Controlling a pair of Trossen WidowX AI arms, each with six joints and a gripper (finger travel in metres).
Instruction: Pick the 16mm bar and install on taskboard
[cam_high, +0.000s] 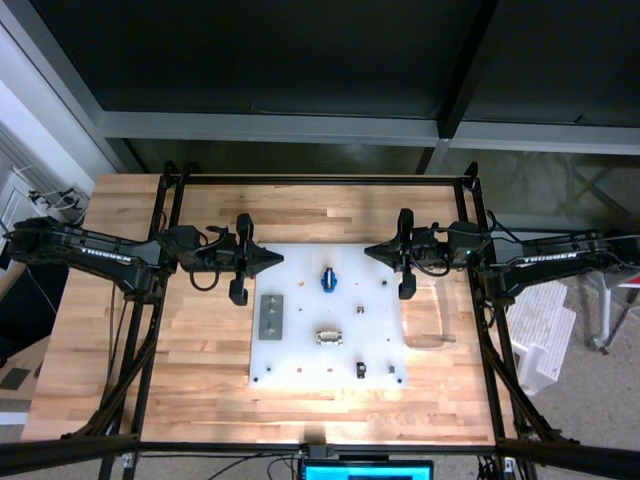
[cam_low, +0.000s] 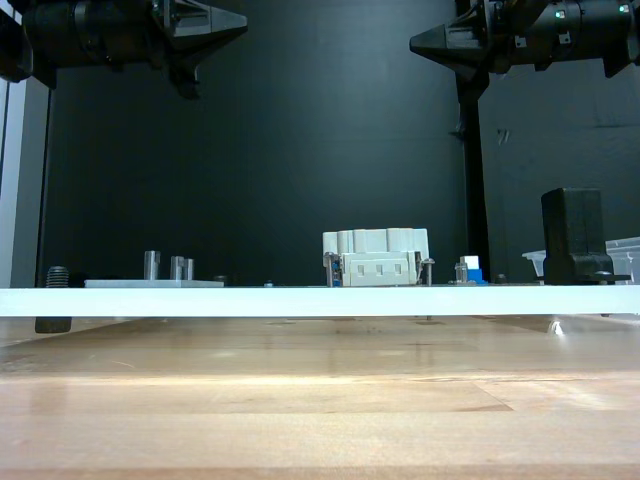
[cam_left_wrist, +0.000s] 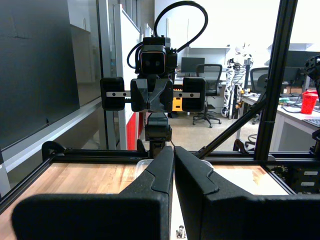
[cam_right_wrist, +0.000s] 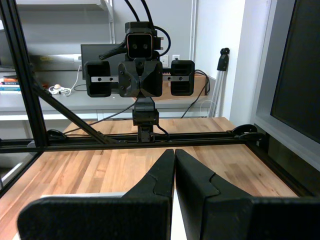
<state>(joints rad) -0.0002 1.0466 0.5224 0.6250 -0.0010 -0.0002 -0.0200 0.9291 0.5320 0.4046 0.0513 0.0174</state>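
Note:
The white taskboard (cam_high: 300, 360) lies in the middle of the table. On its left part sits a grey plate (cam_high: 272, 317), and short metal cylinders (cam_low: 150, 265) stand upright on it in the low view. Which of them is the 16mm bar I cannot tell; neither gripper holds a bar. My left gripper (cam_high: 280, 257) hangs high over the board's back left corner, fingers shut together (cam_left_wrist: 173, 150) with nothing between them. My right gripper (cam_high: 367, 250) hangs high over the back right part, also shut and empty (cam_right_wrist: 174, 151). The two point at each other.
On the board stand a blue part (cam_high: 329, 279), a beige connector (cam_low: 375, 257) and a black block (cam_low: 572, 235). A clear plastic tray (cam_high: 432, 318) lies on the table right of the board. A black frame (cam_high: 320, 180) rims the table.

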